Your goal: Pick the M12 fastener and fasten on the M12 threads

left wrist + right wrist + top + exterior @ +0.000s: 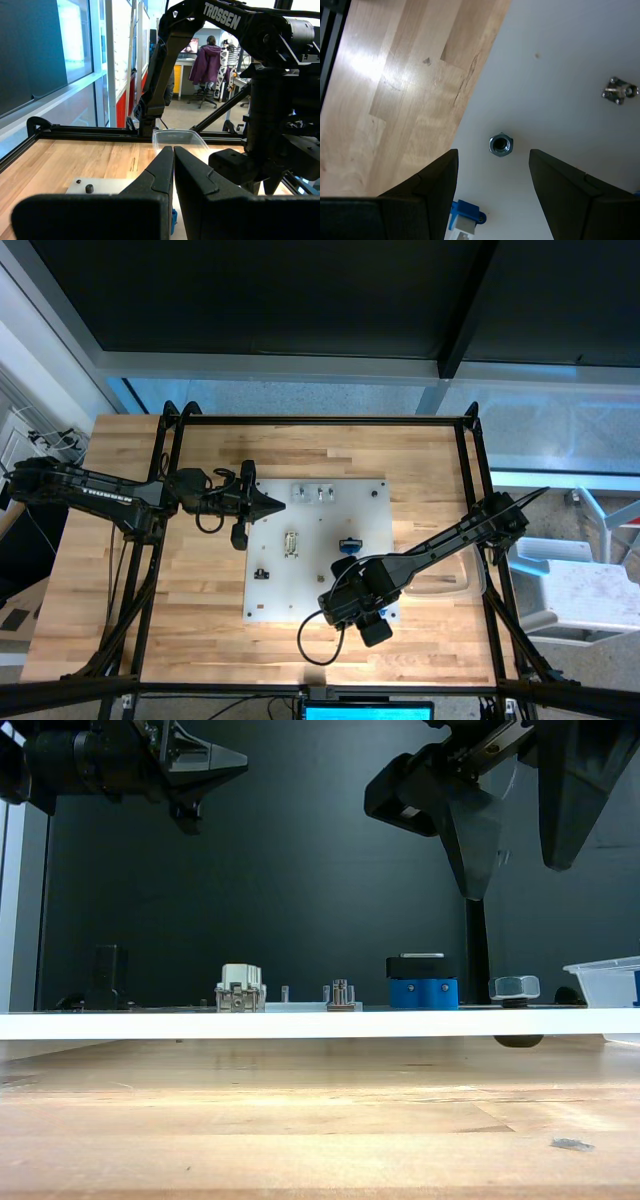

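The small silver M12 nut [514, 987] sits low on its short black stud near the white board's [310, 585] near right edge, with only a thin dark base showing beneath it. In the right wrist view the nut [500, 144] lies flat on the board, directly below my right gripper [492, 151]. That gripper [515, 880] hangs open above the nut, apart from it, with nothing between its fingers. In the high view the right gripper [377, 623] hides the nut. My left gripper [278, 506] hovers shut and holding nothing over the board's far left edge.
A clear tray [455, 585] lies right of the board, behind the stud in the low view. A blue connector [423, 990], a grey connector [240, 990] and small fittings stand on the board. A black frame borders the wooden table.
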